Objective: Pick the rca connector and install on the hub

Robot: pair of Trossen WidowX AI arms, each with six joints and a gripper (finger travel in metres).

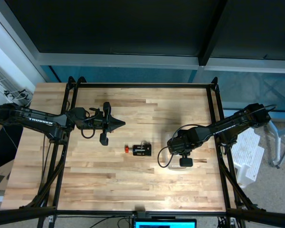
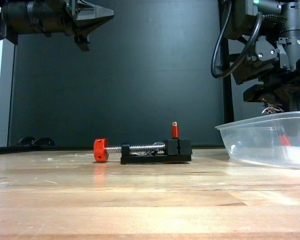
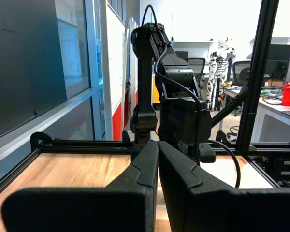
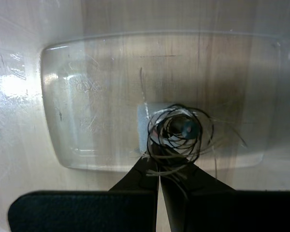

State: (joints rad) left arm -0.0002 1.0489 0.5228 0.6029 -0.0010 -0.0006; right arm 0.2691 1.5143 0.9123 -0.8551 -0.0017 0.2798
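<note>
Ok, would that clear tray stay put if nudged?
Probably not: the clear tray looks thin and nearly empty, so likely light, apt to slide on the table. Right gripper, shut on a wire coil, hangs over it; left gripper is aloft at left.

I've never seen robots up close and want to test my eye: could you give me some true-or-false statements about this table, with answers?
1. The right gripper hangs over the clear tray. True.
2. The left gripper holds the black block. False: it is shut on nothing, in the air.
3. The block has a red knob at one end. True.
4. The block sits inside the tray. False: it lies on the wooden table, apart from the tray.
5. The right gripper is wide open. False: it is shut on a tangle of thin wires.
</note>
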